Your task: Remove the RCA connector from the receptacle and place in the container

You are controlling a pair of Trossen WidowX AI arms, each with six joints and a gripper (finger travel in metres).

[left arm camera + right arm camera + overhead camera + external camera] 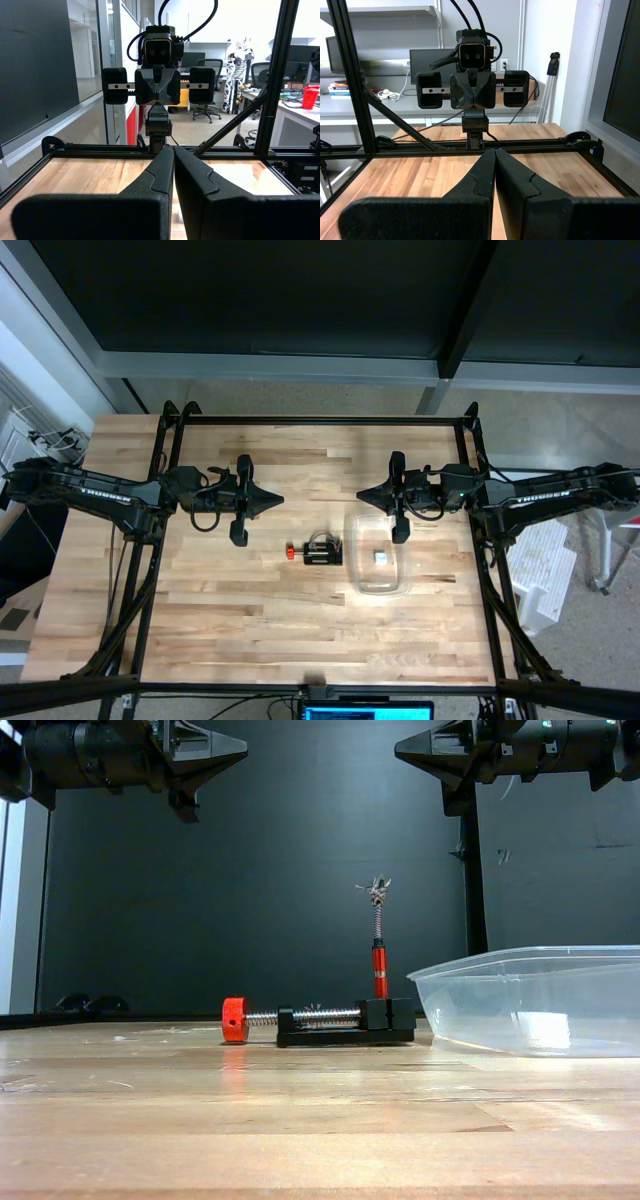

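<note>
We see the left gripper (277,500) held high above the table (200,640), its arm stretched level from the left edge and its tip pointing toward 3 o'clock in the high view. Its own wrist camera shows the two fingers (160,172) pressed together with nothing between them.

The right gripper (363,495) mirrors it, with the arm level and the tip pointing toward 9 o'clock. Its fingers (482,175) are likewise closed on nothing. The two tips face each other across a gap over the middle of the board. In the low view both grippers (238,754) (402,751) hang well above everything on the wood.

From the left tip, the receptacle (322,554) lies at about 5 o'clock; from the right tip it lies at about 7 o'clock. It rests flat on the table with its red end cap (234,1019) at the 9 o'clock end.

In the low view we find the RCA connector (380,970) standing upright in the block, with a thin wire rising from its top.

The container (378,590) sits just beside the block at its 3 o'clock, roughly 6 o'clock from the right tip. A small white cube (381,557) lies inside it.
</note>
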